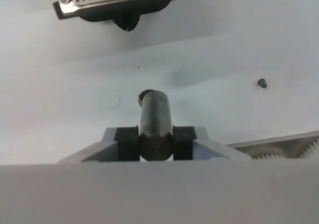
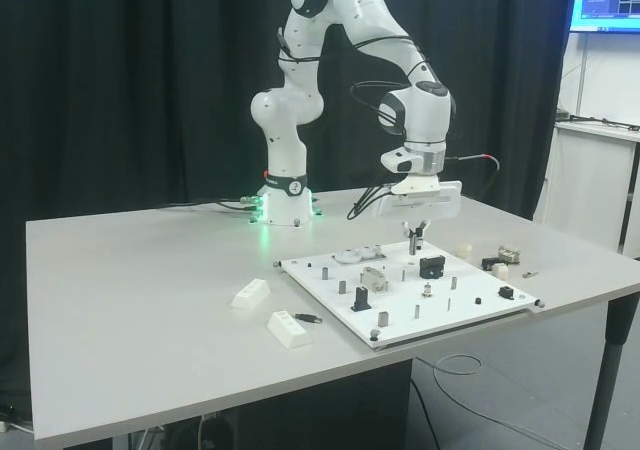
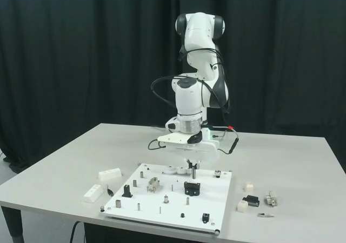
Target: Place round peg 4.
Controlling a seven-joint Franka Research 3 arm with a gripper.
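Counter [image 3: 303, 162] carries the white board [image 3: 216, 200], laid flat so its sockets face up. Above the board's far side hangs the pincer [image 1: 156, 145], clamped on the round peg [image 1: 154, 119], held upright, probably to enter a hole [image 1: 144, 95] straight below.

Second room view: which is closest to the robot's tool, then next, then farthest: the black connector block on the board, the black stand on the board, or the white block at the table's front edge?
From the tool, holding the round peg:
1. Black connector block, on the board just in front of the tool.
2. Black stand, toward the board's other side.
3. White block, off the board on the table, farthest.
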